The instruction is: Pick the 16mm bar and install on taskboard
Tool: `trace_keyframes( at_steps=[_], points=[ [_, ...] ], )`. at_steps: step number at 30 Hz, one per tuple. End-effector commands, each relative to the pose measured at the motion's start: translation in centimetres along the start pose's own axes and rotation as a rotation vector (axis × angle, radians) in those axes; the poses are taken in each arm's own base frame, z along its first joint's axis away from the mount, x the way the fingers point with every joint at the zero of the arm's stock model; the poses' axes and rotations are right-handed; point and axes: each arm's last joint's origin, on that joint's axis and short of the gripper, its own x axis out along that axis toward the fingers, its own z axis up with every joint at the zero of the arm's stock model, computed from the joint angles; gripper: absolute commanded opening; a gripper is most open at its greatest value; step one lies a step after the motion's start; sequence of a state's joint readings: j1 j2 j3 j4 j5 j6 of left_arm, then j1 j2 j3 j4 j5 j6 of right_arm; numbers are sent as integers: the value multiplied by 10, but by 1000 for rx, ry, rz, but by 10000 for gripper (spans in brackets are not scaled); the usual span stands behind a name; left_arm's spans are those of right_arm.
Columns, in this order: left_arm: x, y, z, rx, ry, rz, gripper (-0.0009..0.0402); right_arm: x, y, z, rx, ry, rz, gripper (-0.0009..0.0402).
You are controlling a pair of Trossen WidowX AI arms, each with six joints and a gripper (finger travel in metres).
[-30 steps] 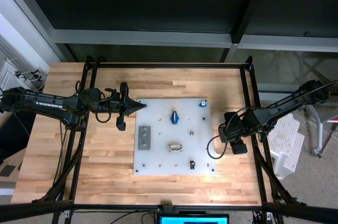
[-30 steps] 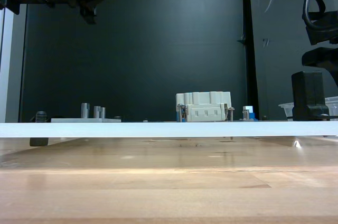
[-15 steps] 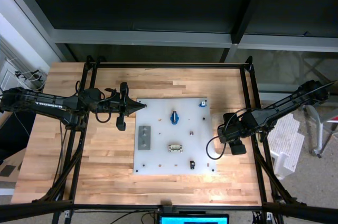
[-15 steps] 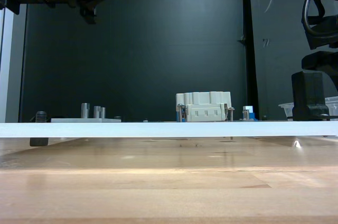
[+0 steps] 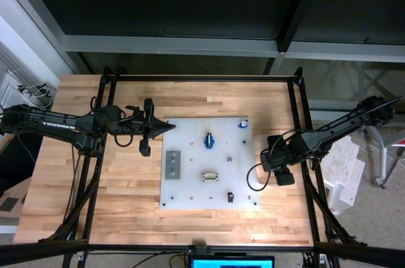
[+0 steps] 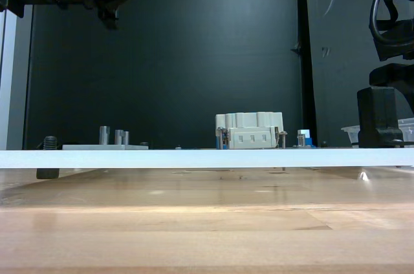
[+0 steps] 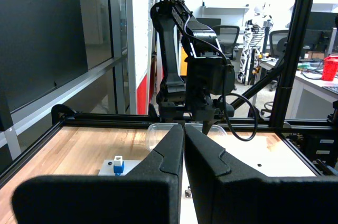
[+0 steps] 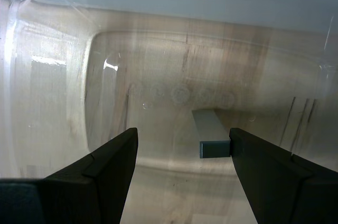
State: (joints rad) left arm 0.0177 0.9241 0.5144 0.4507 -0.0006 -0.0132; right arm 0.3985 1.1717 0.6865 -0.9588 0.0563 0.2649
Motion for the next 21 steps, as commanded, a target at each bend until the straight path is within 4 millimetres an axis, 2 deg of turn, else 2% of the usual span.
trace_keyframes(
  at_steps=[1, 21],
  points=[
    [0, 0, 0, 0, 0, 0, 0, 0, 0, 0, 0, 0, 0, 240],
    [0, 0, 0, 0, 0, 0, 0, 1, 0, 0, 9, 2, -4, 240]
  ],
)
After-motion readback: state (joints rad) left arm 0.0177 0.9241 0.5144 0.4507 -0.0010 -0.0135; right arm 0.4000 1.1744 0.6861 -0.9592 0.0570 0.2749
